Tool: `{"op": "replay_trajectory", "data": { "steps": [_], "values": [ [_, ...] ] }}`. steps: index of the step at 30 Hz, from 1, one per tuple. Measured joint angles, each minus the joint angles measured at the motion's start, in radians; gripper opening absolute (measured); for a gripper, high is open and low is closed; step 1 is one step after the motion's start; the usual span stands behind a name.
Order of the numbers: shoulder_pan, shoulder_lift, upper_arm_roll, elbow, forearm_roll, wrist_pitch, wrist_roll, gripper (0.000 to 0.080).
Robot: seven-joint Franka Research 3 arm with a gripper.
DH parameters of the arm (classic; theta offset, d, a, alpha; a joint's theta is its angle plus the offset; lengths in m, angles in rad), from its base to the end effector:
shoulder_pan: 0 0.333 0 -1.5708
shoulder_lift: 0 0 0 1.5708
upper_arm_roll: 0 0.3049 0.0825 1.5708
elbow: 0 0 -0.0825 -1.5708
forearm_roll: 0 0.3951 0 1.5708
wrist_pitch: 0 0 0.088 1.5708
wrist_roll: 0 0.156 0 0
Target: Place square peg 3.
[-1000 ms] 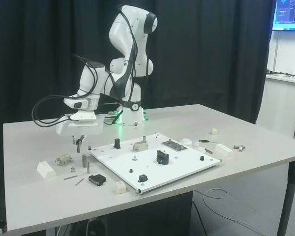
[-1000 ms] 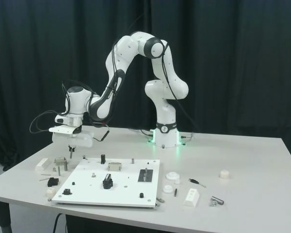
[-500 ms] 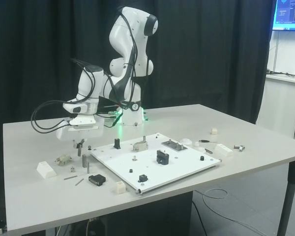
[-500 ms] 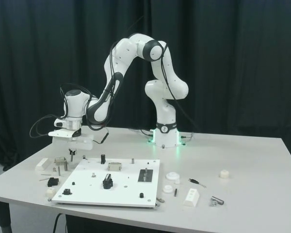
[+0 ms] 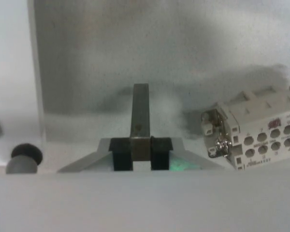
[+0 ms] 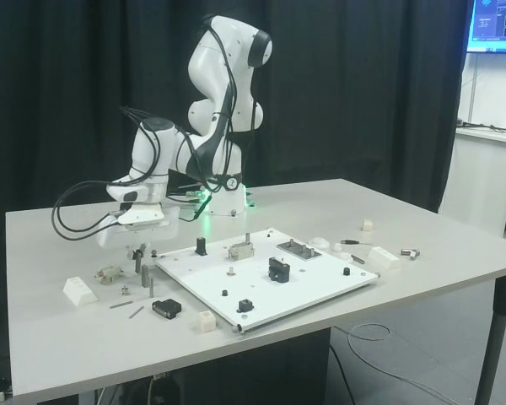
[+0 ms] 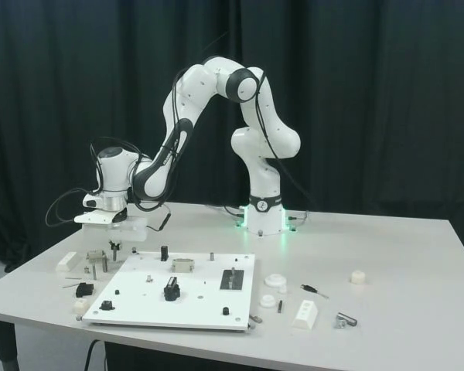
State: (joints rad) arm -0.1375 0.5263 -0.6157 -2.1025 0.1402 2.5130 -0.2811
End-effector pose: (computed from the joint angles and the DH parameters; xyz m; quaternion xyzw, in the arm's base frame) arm 0.4125 -0.4092 0.1416 0.9603 -0.2577 -0.0562 0.0907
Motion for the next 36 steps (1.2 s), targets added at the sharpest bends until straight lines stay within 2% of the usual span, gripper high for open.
{"op": "replay_trajectory", "data": {
  "steps": [15,21,27,28,33,34,36],
  "values": [
    [-0.011,0.029,0.007,0.043,0.028,-0.046,-0.009,0.0075],
    [-0.018,0.035,0.011,0.051,0.047,-0.048,-0.009,0.0075],
    [-0.022,0.039,0.011,0.056,0.048,-0.049,-0.031,0.0075],
    [-0.023,0.040,0.011,0.057,0.048,-0.050,-0.035,0.0287],
    [-0.026,0.040,0.011,0.065,0.048,-0.064,-0.046,0.0287],
    [-0.027,0.040,0.011,0.068,0.048,-0.068,-0.047,0.0597],
    [-0.028,0.040,0.011,0.073,0.048,-0.075,-0.048,0.0597]
  ]
}}
